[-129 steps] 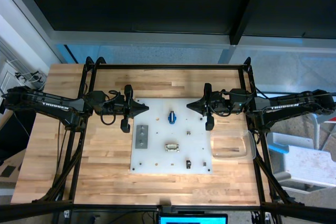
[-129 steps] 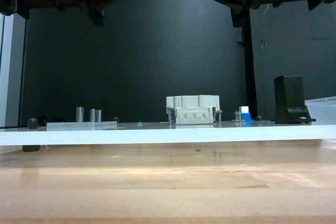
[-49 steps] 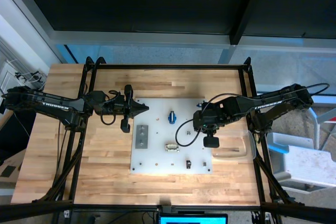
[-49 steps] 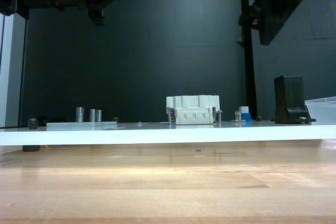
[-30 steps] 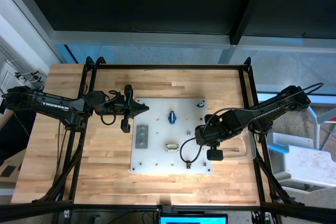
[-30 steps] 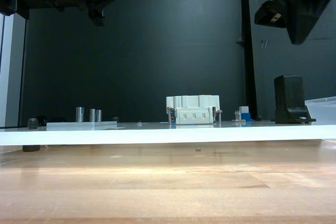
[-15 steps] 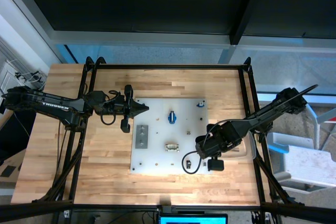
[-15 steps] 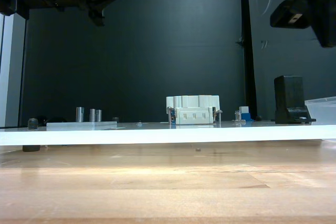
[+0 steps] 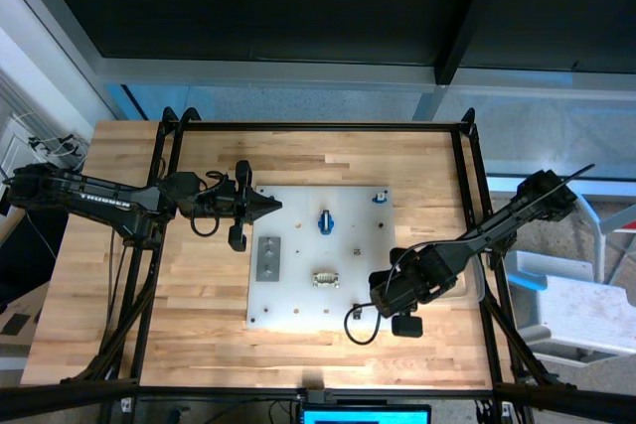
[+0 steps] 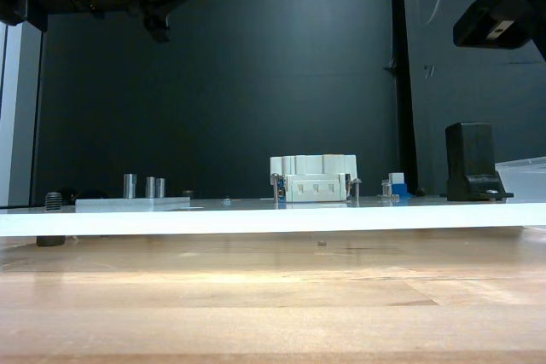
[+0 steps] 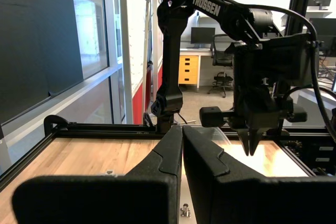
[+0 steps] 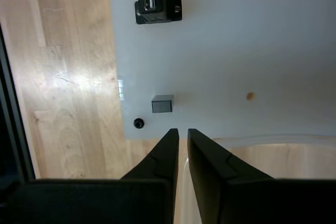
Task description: Pick the 16mm bar from the taskboard and place it in the container
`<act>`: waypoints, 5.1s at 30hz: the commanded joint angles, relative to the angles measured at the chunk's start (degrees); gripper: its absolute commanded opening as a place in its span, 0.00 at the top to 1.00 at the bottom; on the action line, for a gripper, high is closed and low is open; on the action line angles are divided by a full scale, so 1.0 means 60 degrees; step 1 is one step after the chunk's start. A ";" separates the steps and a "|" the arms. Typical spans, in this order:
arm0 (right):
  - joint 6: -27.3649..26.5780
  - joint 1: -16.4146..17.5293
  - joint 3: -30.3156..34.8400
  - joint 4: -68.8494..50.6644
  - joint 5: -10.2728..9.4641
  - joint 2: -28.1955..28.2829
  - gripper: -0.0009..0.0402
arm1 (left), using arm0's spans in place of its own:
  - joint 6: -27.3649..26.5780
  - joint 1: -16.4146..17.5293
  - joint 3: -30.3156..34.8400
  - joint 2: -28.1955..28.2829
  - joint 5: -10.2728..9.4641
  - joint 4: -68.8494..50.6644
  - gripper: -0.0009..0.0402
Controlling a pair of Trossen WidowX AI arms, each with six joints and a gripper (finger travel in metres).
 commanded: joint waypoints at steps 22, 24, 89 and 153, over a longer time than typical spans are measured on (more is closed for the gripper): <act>0.0007 0.0386 0.0627 -0.0113 0.0747 0.0958 0.43 | 0.0000 0.0004 0.0004 0.0004 0.0000 0.0000 0.98; 0.0004 0.0401 0.0517 -0.0033 0.0729 0.0958 0.42 | 0.0000 0.0000 0.0004 0.0004 0.0000 0.0000 0.98; 0.0255 0.0780 -0.1330 0.2331 0.0936 0.1158 0.81 | 0.0000 0.0000 0.0004 0.0004 0.0000 0.0000 0.98; 0.0259 0.0772 -0.0619 0.0095 0.1009 -0.1424 0.92 | 0.0000 0.0000 0.0004 0.0004 0.0000 0.0000 0.98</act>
